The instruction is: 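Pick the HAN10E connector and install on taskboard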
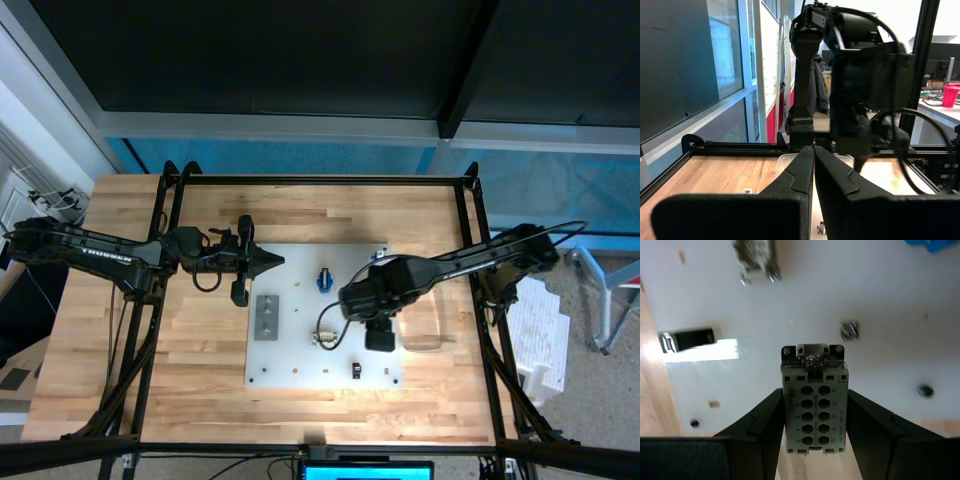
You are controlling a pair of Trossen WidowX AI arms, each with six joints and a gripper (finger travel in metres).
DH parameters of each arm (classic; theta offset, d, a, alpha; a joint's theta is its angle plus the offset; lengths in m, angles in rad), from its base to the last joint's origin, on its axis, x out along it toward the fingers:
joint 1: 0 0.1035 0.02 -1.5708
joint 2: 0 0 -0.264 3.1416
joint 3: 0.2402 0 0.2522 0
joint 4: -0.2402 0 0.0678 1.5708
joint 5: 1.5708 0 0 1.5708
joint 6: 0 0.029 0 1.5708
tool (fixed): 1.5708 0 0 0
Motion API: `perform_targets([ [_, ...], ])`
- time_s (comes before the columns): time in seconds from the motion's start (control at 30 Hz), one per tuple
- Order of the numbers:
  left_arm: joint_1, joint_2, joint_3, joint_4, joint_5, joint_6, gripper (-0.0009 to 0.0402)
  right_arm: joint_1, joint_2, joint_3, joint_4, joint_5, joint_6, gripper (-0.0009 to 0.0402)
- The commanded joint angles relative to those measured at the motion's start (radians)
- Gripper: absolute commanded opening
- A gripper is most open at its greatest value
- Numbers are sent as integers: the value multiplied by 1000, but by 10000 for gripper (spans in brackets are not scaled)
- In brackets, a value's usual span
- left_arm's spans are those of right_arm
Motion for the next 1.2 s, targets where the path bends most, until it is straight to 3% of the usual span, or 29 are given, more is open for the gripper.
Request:
perform_targets([
  [0.03,0,0,0,0,0,0,1,3,67,71,-5,0,2,27],
  [0.37,0,0,0,0,0,0,1,5,238,304,-57,0,-1,28],
  [0.87,0,0,0,0,0,0,1,5,409,545,-143,1,-36,28],
  [1.2,0,0,0,0,0,0,1,6,476,620,-161,1,-58,28],
])
